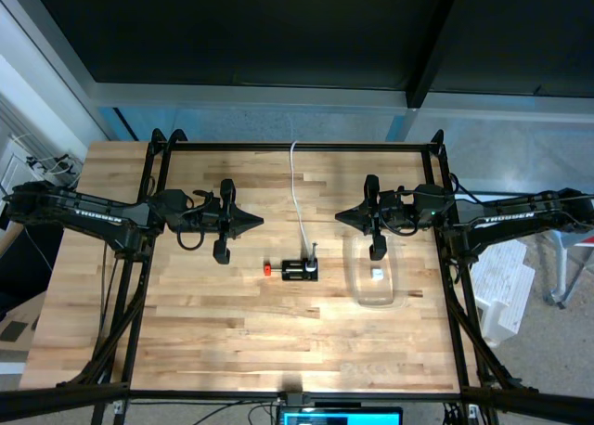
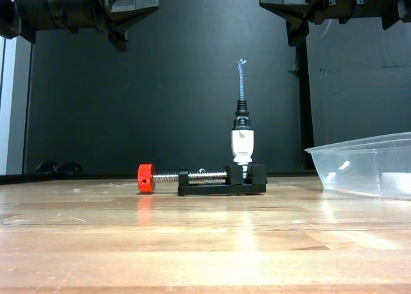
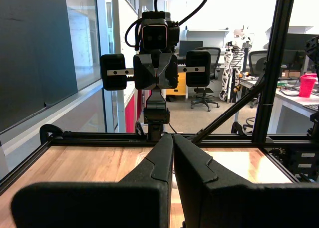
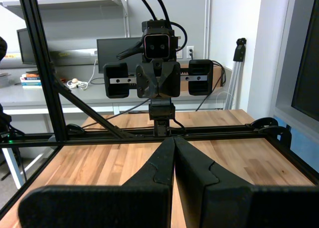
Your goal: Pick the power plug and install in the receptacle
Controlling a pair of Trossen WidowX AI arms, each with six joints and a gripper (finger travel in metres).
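Wooden table (image 1: pixel 232 346) (dark wall (image 2: pixel 192 69) behind); left gripper (image 1: pixel 259 222), right gripper (image 1: pixel 339 217) closed aloft

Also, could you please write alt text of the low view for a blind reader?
A black power plug stands upright in the white receptacle clamped in a black vise with a red knob, its braided cable rising free. The left pincer and right pincer hang shut high above at either side; a clear tray sits at right.

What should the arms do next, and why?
Probably nothing more: the power plug stands unheld in the receptacle in the vise, braided cable rising from it. The left gripper and right gripper hang shut, high above the table, so holding them parked seems right.
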